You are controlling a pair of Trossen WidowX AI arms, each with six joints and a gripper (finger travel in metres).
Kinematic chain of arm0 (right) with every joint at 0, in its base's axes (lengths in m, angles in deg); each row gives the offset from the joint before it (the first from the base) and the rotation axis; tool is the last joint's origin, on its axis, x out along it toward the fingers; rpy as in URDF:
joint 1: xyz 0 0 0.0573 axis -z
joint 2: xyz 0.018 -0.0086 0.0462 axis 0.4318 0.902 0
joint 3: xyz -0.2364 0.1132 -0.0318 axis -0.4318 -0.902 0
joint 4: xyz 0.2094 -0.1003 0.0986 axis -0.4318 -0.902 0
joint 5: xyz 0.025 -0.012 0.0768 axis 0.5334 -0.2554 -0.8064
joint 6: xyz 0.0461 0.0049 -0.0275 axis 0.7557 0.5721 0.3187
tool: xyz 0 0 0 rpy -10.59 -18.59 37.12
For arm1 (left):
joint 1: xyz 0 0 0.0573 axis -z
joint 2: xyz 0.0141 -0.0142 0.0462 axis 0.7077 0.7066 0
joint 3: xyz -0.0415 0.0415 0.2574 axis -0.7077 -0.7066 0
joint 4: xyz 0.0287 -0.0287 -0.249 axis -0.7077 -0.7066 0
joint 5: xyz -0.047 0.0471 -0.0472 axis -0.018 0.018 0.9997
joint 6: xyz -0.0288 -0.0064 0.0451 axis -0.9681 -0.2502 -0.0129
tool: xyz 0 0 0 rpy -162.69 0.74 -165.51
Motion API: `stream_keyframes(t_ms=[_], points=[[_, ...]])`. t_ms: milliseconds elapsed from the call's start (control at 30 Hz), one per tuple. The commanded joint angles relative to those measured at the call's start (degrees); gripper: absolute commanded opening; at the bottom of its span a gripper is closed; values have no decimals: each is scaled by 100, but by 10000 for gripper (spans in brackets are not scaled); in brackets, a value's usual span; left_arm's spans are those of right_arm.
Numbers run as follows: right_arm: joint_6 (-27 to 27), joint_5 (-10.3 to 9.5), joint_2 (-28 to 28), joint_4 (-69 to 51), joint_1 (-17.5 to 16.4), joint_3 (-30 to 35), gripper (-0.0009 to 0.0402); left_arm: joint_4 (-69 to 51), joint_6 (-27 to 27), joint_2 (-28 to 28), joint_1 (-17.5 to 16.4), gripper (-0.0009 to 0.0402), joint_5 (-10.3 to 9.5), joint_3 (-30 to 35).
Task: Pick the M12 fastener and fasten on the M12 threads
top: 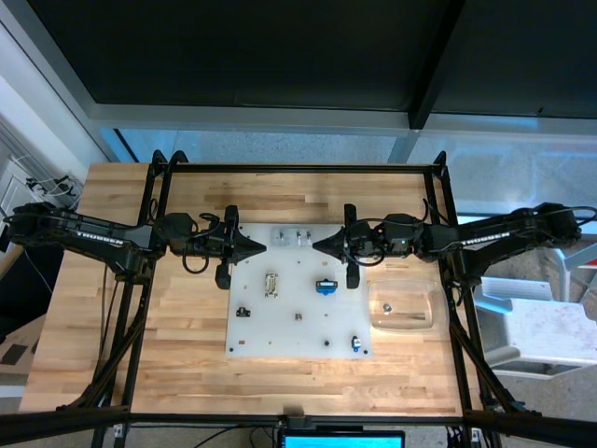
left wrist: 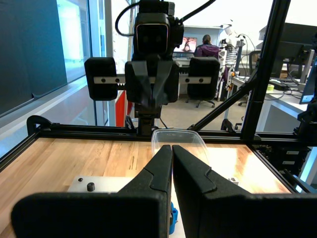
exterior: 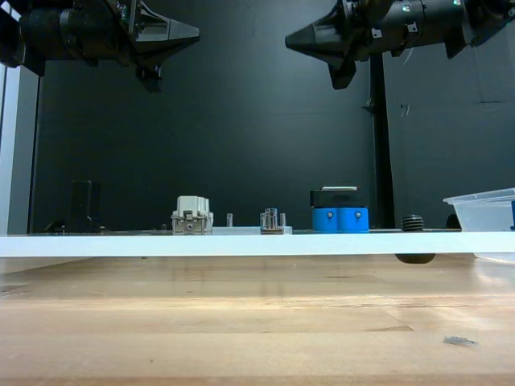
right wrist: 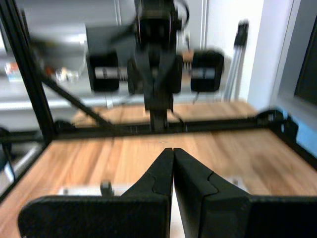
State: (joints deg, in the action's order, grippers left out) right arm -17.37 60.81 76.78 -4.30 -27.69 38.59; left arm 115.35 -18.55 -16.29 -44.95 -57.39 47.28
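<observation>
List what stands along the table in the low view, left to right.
grey connector → silver fitting → blue connector → bare M12 stud → clear tray. Above, left gripper and right gripper hang shut.

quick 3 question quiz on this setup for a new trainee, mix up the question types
1. Fill in: the left gripper and right gripper hang above the white board, both with fingers ____.
2. The M12 nut lies: A) in the left gripper B) on the white board C) in the clear tray.
3. True or false: the nut sits on its stud.

Key: 1 shut; 2 C; 3 false, the stud's ribs are bare.
</observation>
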Motion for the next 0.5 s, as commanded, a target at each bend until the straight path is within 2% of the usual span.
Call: stream_keyframes(t_ms=[33, 167, 500], points=[[-133, -85, -90, -1051, -7, 299, 0, 2, 0, 0, -2, 0, 0, 2], [-413, -367, -87, -2402, -17, 774, 0, 2, 2, 0, 0, 0, 0, 2], [-1388, -455, -74, -5263, -74, 1698, 0, 2, 2, 0, 0, 0, 0, 2]])
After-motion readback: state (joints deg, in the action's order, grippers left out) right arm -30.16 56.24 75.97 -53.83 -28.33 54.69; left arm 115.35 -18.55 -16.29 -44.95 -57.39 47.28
